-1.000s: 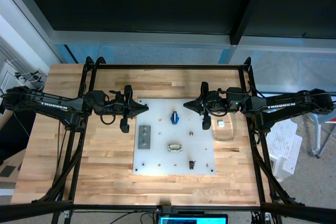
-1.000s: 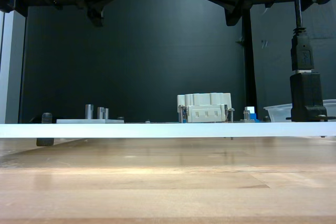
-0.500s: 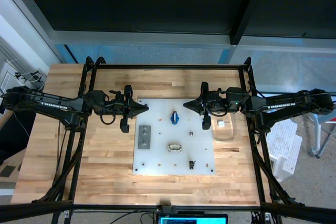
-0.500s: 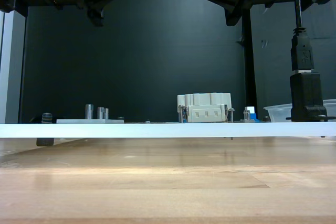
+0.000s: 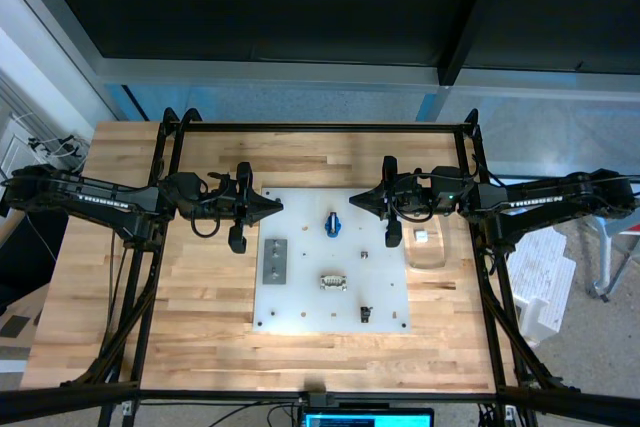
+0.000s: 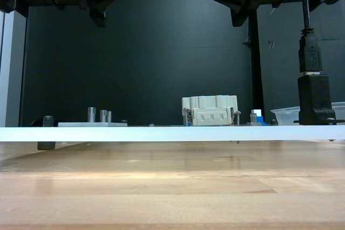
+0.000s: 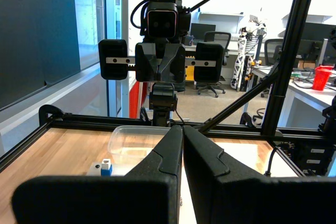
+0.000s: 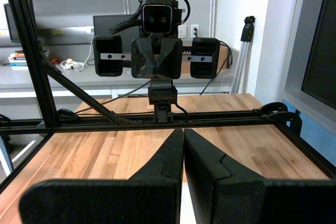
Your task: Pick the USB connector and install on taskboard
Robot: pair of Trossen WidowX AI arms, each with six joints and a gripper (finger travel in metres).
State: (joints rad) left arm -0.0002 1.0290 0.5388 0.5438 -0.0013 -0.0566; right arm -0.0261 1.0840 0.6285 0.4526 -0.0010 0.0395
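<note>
Nearest on the light wooden tabletop [image 5: 180, 327] lies the flat white square taskboard [image 5: 300, 297]. At its near right corner a black USB connector [image 6: 311, 60] stands upright, seated in a small black socket block [image 6: 316, 100], with its thin black cable running straight up. Behind that, around the middle of the plate, sits a cream D-shaped multi-pin socket [image 5: 333, 282] with metal fittings, and to its left a grey metal block [image 5: 274, 260] carrying short upright pins. Further back stands a small blue part [image 5: 333, 224]. Off the board's right edge rests a clear plastic tray [image 5: 428, 257], with a little white-and-blue piece [image 5: 421, 236] at its far side. Over the far part of the board both arms hang high above the plate, tips pointing at each other and well apart: the left pincer [image 5: 278, 206] above the far left corner, the right pincer [image 5: 353, 201] just beyond the blue part. Each is clenched on nothing, the left fingers [image 7: 202, 156] and the right fingers [image 8: 202, 161] pressed together.
</note>
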